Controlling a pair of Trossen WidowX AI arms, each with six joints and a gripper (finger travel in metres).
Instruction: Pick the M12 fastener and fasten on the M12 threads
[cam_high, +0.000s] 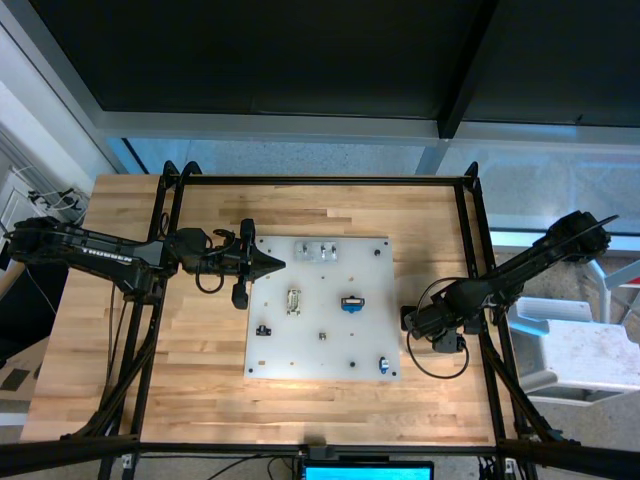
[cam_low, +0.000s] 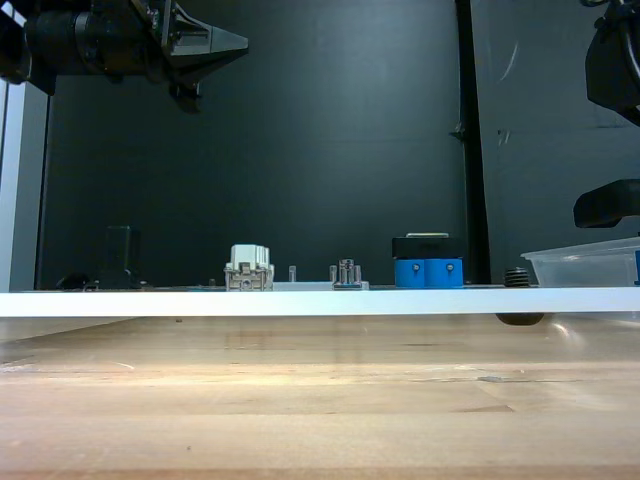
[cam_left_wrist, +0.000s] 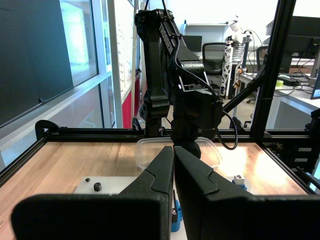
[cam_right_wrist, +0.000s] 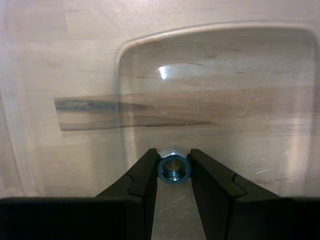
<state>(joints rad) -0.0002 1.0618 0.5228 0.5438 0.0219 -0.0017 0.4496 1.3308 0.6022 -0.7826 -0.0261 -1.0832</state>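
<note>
The nut (cam_right_wrist: 173, 170) is pinched between the fingers of the right gripper (cam_right_wrist: 174, 156), one pad against each side and its threaded bore turned toward the wrist camera. It is held low over the floor of the clear tray (cam_low: 585, 268), which stands on the table just off the right edge of the board (cam_high: 300, 340). Whether the nut is resting on the tray floor or lifted off it cannot be told. The grip across the sides is judged deliberate: the bore is left open, so the nut can be lowered over the threads without being re-gripped.

The stud (cam_low: 515, 277) is seen standing on the board near its near right edge, with its ribs bare and nothing on top. The pick is therefore judged to be in hand and the fastening not begun. The tray is set close to that edge, so only a short carry is called for: the nut has to be raised above the tray wall, brought over the stud, squared to it and turned down. A tilted start could cross the threads, and so small a nut could slip from the pads.

The left gripper (cam_high: 272, 264) is parked high over the far left part of the board, fingers pressed together on nothing, well apart from the work and out of the right arm's way.
</note>
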